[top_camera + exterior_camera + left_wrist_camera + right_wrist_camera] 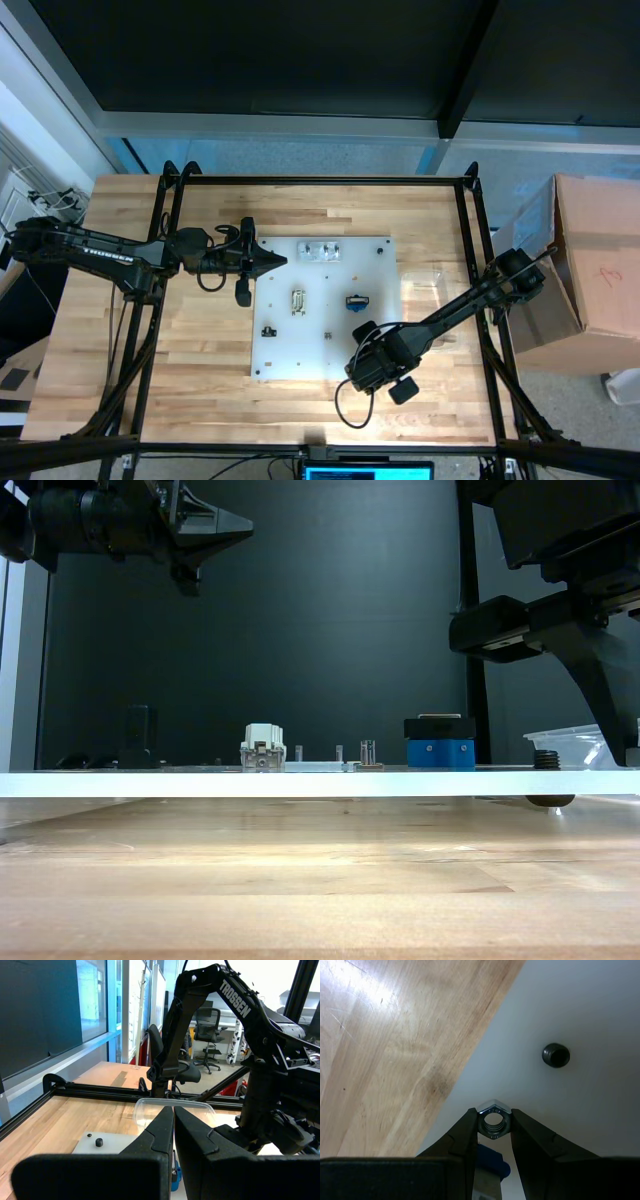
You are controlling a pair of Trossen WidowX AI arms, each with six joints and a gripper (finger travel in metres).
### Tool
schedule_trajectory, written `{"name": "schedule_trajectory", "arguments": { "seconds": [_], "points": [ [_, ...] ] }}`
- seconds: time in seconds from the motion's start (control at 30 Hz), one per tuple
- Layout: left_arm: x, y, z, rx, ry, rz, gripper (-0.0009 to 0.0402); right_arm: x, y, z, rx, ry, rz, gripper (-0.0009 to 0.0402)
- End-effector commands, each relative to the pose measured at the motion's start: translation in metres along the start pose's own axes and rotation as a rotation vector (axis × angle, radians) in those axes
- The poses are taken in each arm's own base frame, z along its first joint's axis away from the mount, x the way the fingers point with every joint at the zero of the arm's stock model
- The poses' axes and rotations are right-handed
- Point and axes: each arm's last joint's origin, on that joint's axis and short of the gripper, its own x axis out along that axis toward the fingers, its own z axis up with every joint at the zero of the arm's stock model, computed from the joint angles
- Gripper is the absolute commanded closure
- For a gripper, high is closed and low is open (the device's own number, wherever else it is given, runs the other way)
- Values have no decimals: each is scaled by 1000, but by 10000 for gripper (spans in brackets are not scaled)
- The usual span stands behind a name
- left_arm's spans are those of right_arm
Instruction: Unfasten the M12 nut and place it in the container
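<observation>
**Right hand** (493, 1117) clenched on the M12 nut (493, 1124), its fingertips gripping two opposite sides. The nut is held clear of its stud (556, 1055), which stands bare on the white board (590, 1005) just beyond the fingertips. The wooden surface (385, 1050) lies beside the hand, and the clear container (432, 283) sits near its arm. **Left hand** (277, 262), fingers pressed together on nothing, hangs high over the board's opposite edge, well apart from the nut.

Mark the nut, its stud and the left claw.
nut (493, 1133): right wrist view, hex face, held in right claw (493, 1111).
stud (545, 760): low view, bare ribbed side.
left claw (281, 261): high view, shut tip, over board (310, 350).
</observation>
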Motion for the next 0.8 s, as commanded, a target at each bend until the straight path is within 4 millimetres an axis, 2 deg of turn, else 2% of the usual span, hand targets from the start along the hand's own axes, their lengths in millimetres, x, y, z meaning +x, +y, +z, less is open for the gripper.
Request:
{"name": "schedule_trajectory", "arguments": {
  "seconds": [0.03, 0.23, 0.47, 0.7, 0.8],
  "points": [
    [0, 0, 0, 0, 0, 0, 393, -8, 0, -1, 3, -21, 0, 375],
    [0, 0, 0, 0, 0, 0, 393, -34, -3, -6, 15, -72, -3, 371],
    [0, 0, 0, 0, 0, 0, 393, -64, -11, -23, 38, -82, -11, 365],
    [0, 0, 0, 0, 0, 0, 393, -75, -14, -37, 52, -82, -11, 366],
    [0, 0, 0, 0, 0, 0, 393, -74, -17, -51, 84, -78, -12, 365]
  ]
}}
